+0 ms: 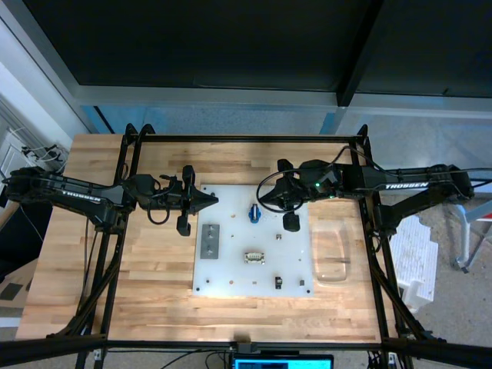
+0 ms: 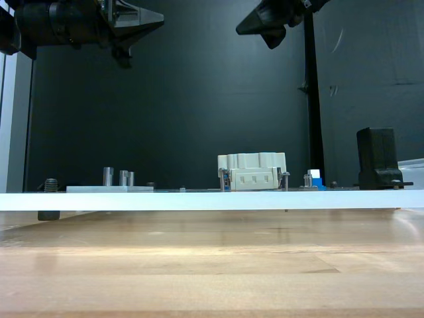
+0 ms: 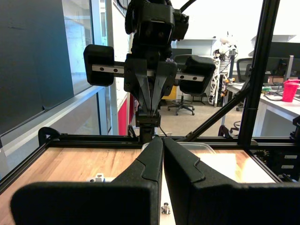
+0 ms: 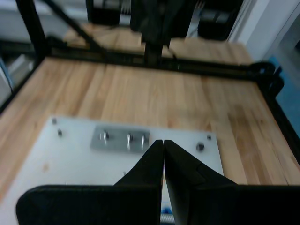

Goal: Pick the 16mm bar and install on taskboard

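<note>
While both arms reach inward over the wooden worktop (image 1: 154, 307), the left gripper (image 3: 162, 139) and the right gripper (image 4: 163, 141) face each other nose to nose. They are well above the far half of the taskboard (image 1: 231, 277) and apart from one another. Each gripper's fingers are pressed together with nothing between them. The left gripper sits over the board's far left corner. The right gripper sits over the far edge, near the blue knob (image 1: 254, 214). The low view shows both high over the plate, clear of everything on it.

On the white board, a grey metal block (image 1: 209, 240) lies flat toward the left side. Three short dull-silver pegs (image 2: 123, 177) stand upright in a row on that block. Which of them is the 16mm bar cannot be told, and neither gripper holds it. A silver connector (image 1: 254, 257) sits near the board's middle, nearer the camera than the knob. A small black part (image 1: 278, 283) stands close to the near edge, toward the right. A clear plastic tray (image 1: 332, 280) lies on the worktop just beside the board's right edge. A black metal frame (image 1: 246, 139) runs around the worktop, and the arms come in from its left and right sides.
</note>
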`<action>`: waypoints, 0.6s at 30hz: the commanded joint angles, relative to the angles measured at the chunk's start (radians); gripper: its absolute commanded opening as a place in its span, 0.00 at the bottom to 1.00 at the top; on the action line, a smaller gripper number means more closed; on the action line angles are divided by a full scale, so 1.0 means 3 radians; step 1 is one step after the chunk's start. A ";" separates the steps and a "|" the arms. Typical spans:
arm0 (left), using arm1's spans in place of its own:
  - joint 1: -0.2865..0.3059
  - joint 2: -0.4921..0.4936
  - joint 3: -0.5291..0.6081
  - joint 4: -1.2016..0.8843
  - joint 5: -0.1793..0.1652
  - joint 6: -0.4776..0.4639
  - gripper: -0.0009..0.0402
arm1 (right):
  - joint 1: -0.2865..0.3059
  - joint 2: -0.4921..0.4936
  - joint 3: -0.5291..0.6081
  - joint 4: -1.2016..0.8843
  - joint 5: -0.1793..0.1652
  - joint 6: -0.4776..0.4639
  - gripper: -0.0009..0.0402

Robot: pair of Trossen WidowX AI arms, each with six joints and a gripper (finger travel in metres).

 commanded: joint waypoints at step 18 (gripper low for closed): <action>0.0001 0.0000 0.0001 0.0000 0.0000 0.0001 0.02 | -0.0003 -0.0312 -0.1099 0.2290 0.0161 0.0524 0.02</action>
